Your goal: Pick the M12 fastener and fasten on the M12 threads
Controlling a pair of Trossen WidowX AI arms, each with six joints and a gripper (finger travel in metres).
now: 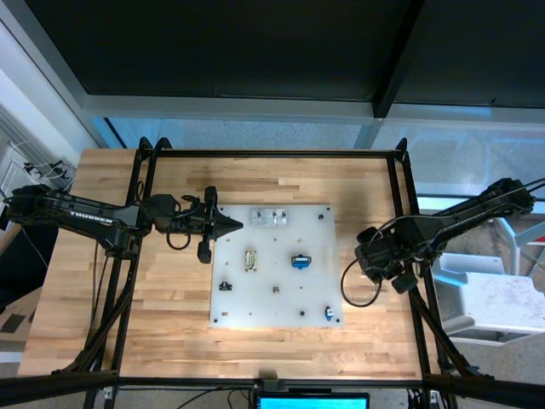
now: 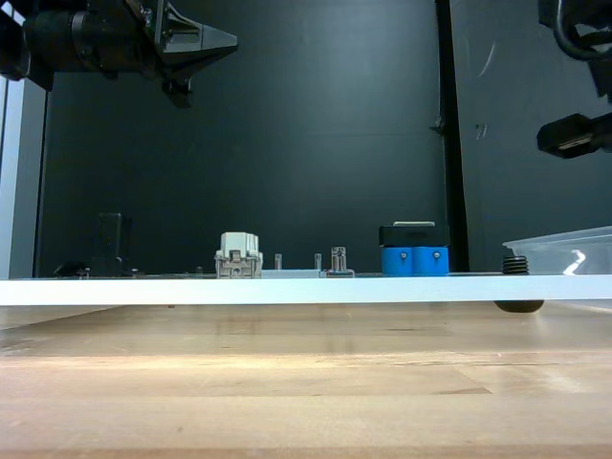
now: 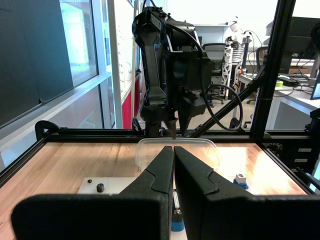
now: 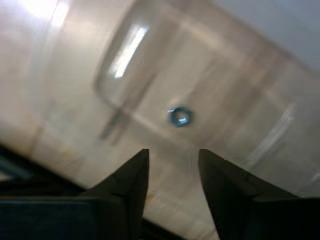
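Left (image 3: 169,156), right fingers (image 4: 141,165) aloft; 1 nut (image 4: 179,116)

White board (image 1: 255,294) on striped wood table (image 1: 170,290), bearing blue connector (image 1: 300,262), black ribbed stud (image 2: 515,264). Black left gripper (image 1: 234,225) over board's left edge; black right gripper (image 4: 173,155) beyond right edge.

TROSSEN, white capitals, on the black link of the left arm (image 1: 85,218) above the table (image 1: 128,341), behind the left gripper (image 1: 236,225) at the white board's (image 1: 255,298) left edge | blue-lit screen (image 1: 312,400), near edge: writing too small to read | right gripper (image 4: 173,154) over the clear tray (image 4: 240,100): no lettering legible
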